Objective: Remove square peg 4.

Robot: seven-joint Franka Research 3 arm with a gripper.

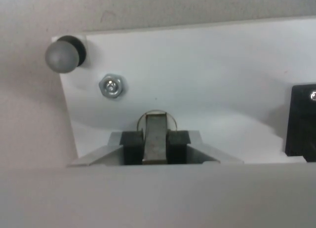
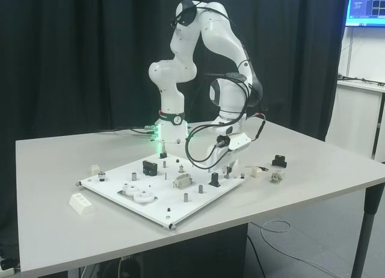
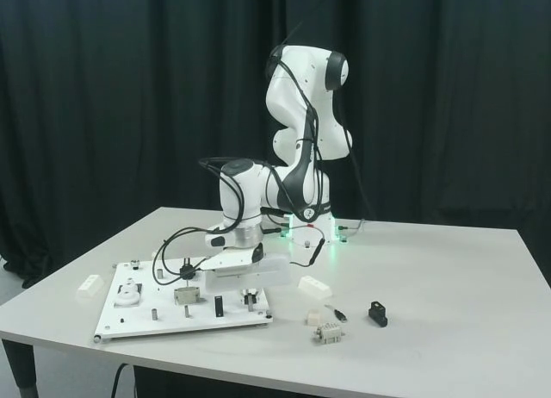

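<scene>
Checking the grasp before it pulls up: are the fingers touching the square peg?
Touching. In the wrist view, the two black fingers press against both sides of the grey square peg, with no gap visible on either side, above the white board.

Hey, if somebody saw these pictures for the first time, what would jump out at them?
Probably the white robot arm, folded down over the white assembly board on the grey table. Its gripper sits at the board's corner, black fingertips closed on a grey square peg. Green lights glow at the arm's base.
</scene>
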